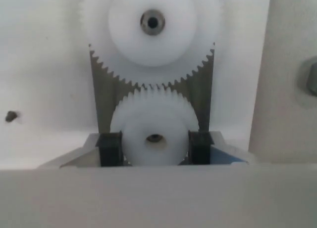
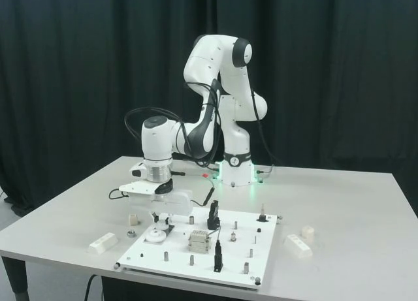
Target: Insert medium gear.
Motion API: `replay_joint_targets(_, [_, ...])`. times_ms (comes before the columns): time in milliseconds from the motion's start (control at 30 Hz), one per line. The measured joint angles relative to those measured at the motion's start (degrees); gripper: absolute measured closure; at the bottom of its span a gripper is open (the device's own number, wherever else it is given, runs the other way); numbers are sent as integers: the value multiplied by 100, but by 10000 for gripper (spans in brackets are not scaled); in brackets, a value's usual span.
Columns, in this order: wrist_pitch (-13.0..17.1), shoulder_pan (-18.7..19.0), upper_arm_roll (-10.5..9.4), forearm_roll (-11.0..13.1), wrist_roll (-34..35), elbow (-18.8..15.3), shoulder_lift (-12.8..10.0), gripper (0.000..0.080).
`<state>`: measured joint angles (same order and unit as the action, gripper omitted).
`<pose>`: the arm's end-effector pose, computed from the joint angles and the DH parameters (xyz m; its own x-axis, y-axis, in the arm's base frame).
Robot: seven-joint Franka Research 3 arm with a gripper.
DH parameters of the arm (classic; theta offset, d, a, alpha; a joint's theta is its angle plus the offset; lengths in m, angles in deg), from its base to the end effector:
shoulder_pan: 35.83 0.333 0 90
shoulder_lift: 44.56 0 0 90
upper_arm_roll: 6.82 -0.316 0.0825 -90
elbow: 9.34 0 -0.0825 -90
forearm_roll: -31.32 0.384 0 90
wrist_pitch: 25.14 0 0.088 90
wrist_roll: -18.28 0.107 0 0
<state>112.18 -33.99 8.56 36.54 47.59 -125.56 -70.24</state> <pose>0.5783 -0.1357 0.2261 0.6993 -0.7144 -0.0237 -0.7110 -0.6986 0.0795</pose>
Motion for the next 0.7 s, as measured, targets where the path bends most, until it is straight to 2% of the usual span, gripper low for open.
replay_joint_targets(167, [0, 0, 0, -1, -70, -1, 0, 521])
replay_joint_targets(700, [-4, 0, 4, -11, -1022, 0, 0, 521])
